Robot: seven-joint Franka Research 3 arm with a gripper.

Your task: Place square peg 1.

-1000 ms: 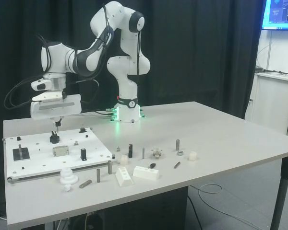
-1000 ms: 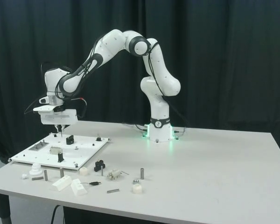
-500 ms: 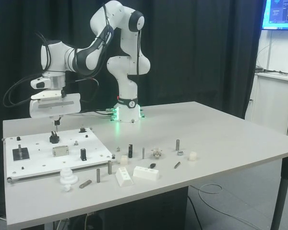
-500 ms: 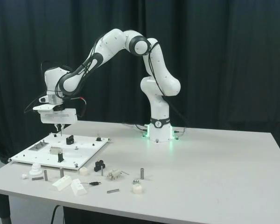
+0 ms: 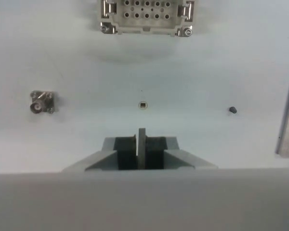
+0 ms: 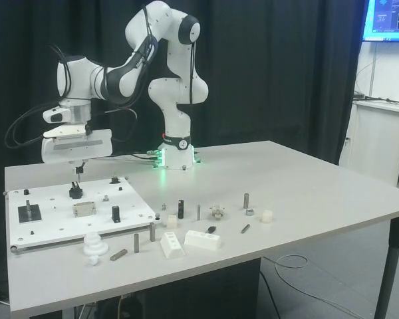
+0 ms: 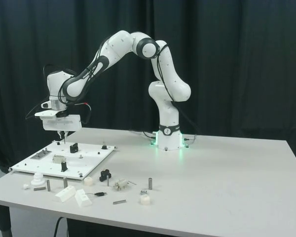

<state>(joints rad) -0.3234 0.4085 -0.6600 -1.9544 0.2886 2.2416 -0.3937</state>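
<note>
1. Hand (image 5: 141, 144) pinched tight on square peg (image 5: 142, 147), held upright above white board (image 5: 86, 77) near bench's left edge.
2. Step: aligning w/ square hole (image 5: 143, 104).
3. Next: centre over hole, descend straight.

no readable text, labels, numbers or signs on anything

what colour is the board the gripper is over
White; the board shows best in the first room view, with the gripper above it.
</note>
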